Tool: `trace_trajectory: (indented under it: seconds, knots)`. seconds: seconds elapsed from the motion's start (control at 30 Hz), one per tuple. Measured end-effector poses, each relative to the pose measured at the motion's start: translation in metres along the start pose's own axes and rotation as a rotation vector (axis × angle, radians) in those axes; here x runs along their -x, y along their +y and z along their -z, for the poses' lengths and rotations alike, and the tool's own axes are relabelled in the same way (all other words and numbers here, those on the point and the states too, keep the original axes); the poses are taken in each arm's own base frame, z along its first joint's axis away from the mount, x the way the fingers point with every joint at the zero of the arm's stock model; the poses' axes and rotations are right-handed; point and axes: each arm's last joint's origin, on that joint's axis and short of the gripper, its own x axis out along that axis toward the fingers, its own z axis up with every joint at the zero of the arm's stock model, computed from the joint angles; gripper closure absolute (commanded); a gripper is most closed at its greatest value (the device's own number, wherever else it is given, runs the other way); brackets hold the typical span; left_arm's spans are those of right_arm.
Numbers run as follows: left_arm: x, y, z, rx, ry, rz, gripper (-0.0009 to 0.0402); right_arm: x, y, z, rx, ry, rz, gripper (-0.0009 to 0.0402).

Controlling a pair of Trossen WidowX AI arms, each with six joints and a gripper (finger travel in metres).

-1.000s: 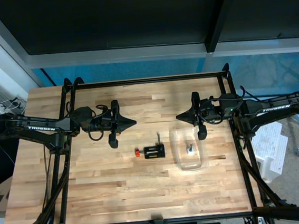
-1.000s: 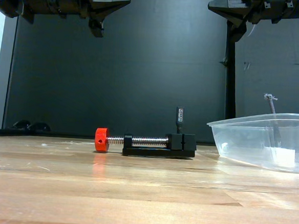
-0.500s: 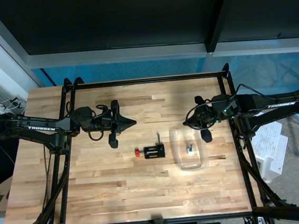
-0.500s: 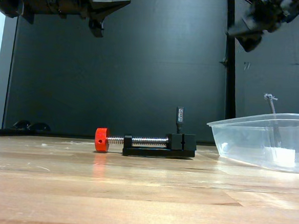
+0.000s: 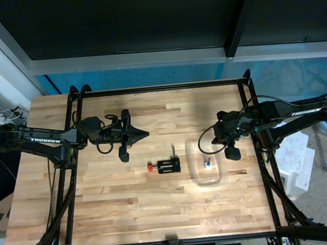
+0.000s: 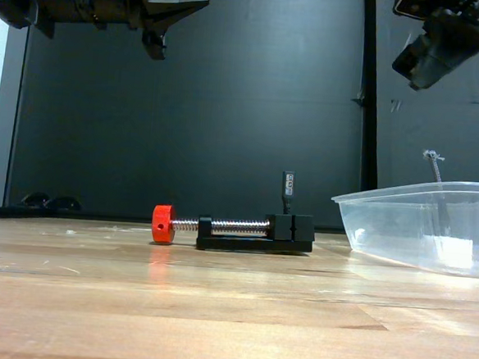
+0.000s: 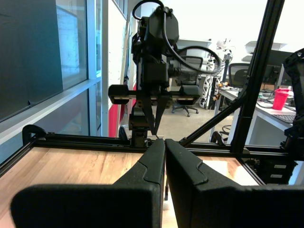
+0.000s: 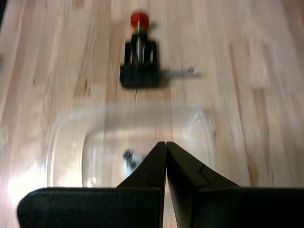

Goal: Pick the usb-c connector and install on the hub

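Right wrist view: your right gripper has its fingers pressed together, with only a thin seam and nothing held. It points down at a clear plastic tray. The usb-c connector lies free inside the tray, close to the fingertips but not touching them. It is blurred, so I can't tell how it is turned. Past the tray a black vise with a red knob sits on the wooden table.

Left wrist view: your left gripper is closed too, fingers meeting, and it holds nothing. It faces the right arm across the frame.

High view: the left gripper hangs over the table's left half, well apart from the tray. The right gripper tilts down over the tray's far end. The connector is in the tray, and the vise is near the tray's left side with an upright black part rising from it.

Low view: both grippers are high above the table. The connector rests in the tray with a thin stalk poking above the rim. The right gripper is above it, well clear.
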Motion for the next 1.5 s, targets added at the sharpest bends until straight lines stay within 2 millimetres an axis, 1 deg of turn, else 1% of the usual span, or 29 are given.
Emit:
trace_trajectory:
  seconds: [0.17,0.33,0.53,1.0,1.2,1.37,1.5]
  knots:
    - [0.000,0.000,0.000,0.000,0.000,0.000,0.0393,-0.007,0.007,0.001,0.011,0.105,-0.007,0.0393]
    - [0.000,0.000,0.000,0.000,0.000,0.000,0.0393,-0.010,0.016,-0.002,0.026,0.177,-0.015,0.0393]
    - [0.000,0.000,0.000,0.000,0.000,0.000,0.0393,-0.017,0.020,-0.004,0.011,0.240,-0.008,0.0389]
    - [0.000,0.000,0.000,0.000,0.000,0.000,0.0393,-0.042,0.025,-0.005,0.005,0.359,0.015,0.0298]
    - [0.000,0.000,0.000,0.000,0.000,0.000,0.0393,-0.057,0.027,-0.005,0.011,0.417,0.028,0.0274]
    - [0.000,0.000,0.000,0.000,0.000,0.000,0.0393,-0.073,0.029,-0.005,0.001,0.470,0.043,0.0259]
    - [0.000,0.000,0.000,0.000,0.000,0.000,0.0393,-0.082,0.031,-0.005,0.000,0.494,0.050,0.0248]
